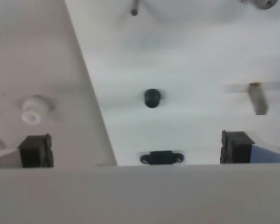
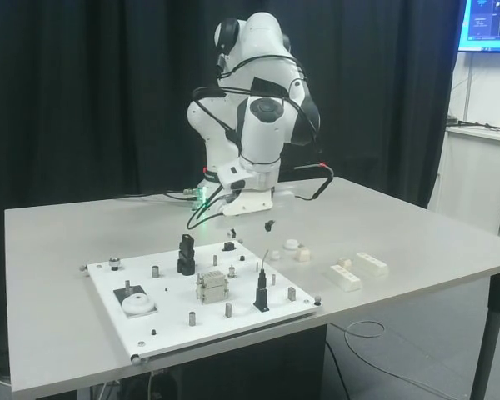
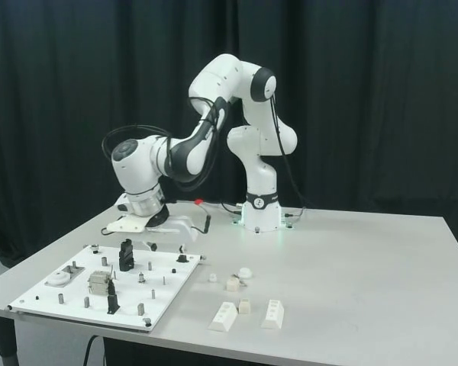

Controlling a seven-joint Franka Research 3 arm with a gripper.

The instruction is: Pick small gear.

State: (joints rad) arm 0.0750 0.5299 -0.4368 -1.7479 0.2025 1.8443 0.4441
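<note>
On the grey tabletop (image 2: 58, 250), the white assembly board (image 2: 202, 297) lies nearest, with the small gear (image 2: 290, 244) just off its far corner on bare tabletop. Above the board's far edge hovers the claw (image 2: 252, 227), fingers spread apart and empty; behind it, the white arm (image 2: 262, 100) folds back to its base.

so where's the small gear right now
The small gear lies on the grey table just beside the white board's edge, near the other loose white parts, in the second room view.

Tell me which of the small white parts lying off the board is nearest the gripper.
The small round one closest to the board's edge; the others lie farther from the gripper.
</note>
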